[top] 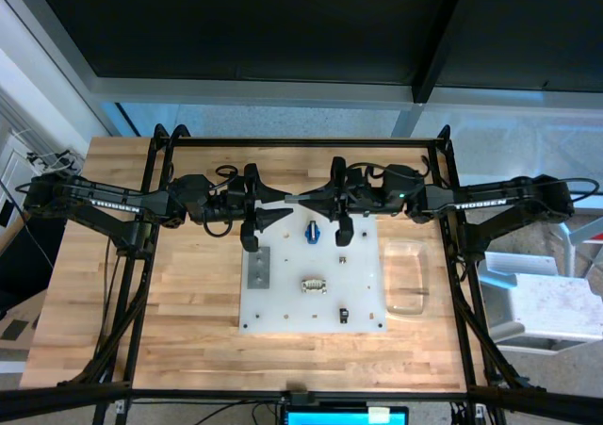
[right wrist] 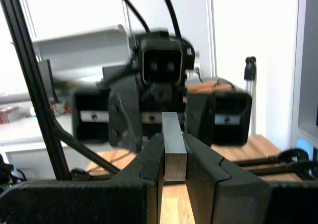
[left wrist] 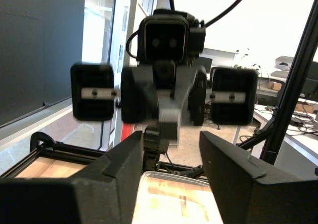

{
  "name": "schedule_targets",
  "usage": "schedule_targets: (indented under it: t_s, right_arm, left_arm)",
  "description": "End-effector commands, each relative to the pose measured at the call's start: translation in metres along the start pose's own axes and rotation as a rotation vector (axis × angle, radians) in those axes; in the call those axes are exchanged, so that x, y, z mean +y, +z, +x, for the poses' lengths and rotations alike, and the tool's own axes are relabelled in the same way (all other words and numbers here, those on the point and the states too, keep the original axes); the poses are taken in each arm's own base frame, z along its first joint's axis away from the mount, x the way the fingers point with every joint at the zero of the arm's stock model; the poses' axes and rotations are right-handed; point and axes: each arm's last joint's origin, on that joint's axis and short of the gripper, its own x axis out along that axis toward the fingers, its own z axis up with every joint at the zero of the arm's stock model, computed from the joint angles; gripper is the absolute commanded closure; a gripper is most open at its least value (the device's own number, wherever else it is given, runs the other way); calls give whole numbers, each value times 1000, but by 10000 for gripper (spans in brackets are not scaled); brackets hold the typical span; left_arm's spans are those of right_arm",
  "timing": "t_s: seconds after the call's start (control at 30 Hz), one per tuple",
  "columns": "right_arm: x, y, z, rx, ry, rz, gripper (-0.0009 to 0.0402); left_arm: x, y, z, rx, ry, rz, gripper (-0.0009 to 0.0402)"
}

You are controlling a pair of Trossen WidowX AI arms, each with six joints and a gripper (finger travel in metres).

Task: Pick the 16mm bar and place in it's hole on the taskboard

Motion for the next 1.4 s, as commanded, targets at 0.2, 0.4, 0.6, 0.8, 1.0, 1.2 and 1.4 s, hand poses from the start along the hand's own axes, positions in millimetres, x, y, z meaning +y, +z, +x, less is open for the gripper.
schedule_targets:
  t_s: [0.2,0.4,0.6,0.8,1.0,1.2,1.4]
  right_arm:
    - [4,17,-17,-1,-4,-1,393]
    - [5,23,-26,11,-29,4,393]
    - [6,22,-29,76,-34,29,393]
    - [17,32,-32,333,-68,-63,393]
    - [24,48,-45,558,-79,-82,393]
    - [34,50,-62,755,-115,-91,393]
    - [45,43,-73,933,-130,-62,393]
  left_arm:
    - [0,-1,0,5,8,0,210]
    - [0,-1,0,5,8,0,209]
    - [0,-1,0,5,8,1,209]
    - [0,-1,0,5,7,1,209]
    - [0,-1,0,5,8,1,209]
    - [0,-1,0,5,8,1,209]
    - [0,-1,0,5,8,1,209]
